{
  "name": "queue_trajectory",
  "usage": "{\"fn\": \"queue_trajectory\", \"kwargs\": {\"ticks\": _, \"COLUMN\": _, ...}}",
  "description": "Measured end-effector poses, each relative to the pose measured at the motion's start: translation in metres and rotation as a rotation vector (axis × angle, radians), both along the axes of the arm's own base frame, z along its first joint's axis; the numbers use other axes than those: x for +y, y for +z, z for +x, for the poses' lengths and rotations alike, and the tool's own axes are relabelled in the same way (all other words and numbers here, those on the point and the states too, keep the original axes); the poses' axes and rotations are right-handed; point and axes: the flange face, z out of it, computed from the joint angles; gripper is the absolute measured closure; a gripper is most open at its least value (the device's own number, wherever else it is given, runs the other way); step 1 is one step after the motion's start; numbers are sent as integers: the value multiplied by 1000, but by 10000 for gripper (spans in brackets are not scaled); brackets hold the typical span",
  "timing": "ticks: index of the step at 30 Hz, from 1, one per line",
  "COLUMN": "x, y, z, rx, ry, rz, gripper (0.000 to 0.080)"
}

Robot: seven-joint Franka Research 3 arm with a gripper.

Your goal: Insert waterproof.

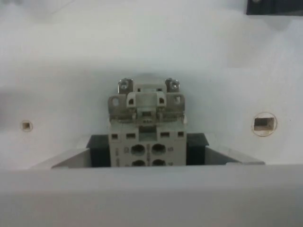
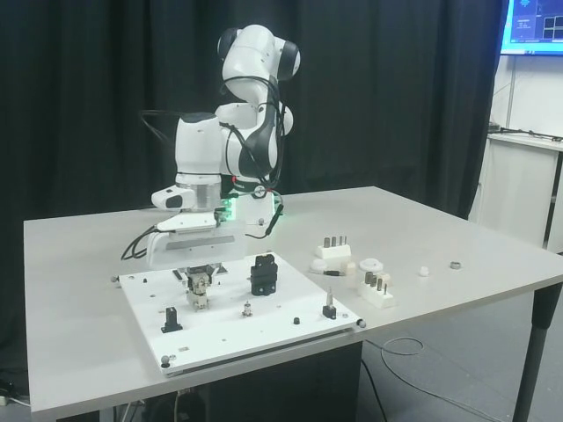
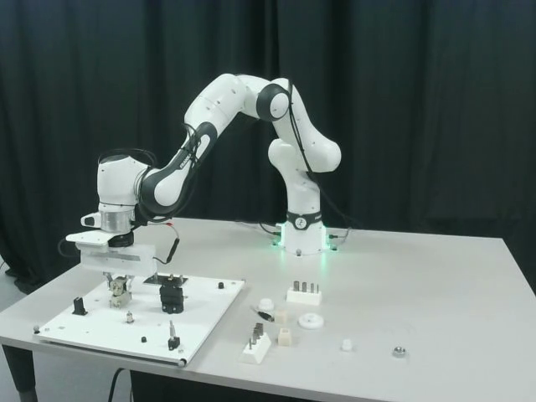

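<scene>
Claw point(image 2: 201, 274) over waterproof connector point(image 1: 147, 124); no legible markings.

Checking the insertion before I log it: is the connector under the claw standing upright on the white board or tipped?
Upright. The connector stands straight on the white board directly beneath the claw in both room views.

On white board point(image 2: 264, 338): black block point(image 2: 263, 274), black post point(image 2: 171, 320), small pegs. Right of board on grey table point(image 2: 422, 229): two white pin blocks point(image 2: 333, 251) point(image 2: 377, 289), white gear point(image 2: 373, 263), white cap point(image 2: 424, 271), grey nut point(image 2: 456, 264). Behind: black curtain point(image 2: 106, 88); screen point(image 2: 531, 26) at upper corner.
</scene>
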Motion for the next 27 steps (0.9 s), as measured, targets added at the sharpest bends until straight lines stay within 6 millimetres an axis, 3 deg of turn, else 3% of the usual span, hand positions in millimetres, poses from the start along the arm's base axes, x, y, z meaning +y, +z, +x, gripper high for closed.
{"fn": "queue_trajectory", "kwargs": {"ticks": 27, "x": 1, "y": -4, "z": 1, "rx": -6, "ry": -15, "rz": -10, "gripper": 486}}
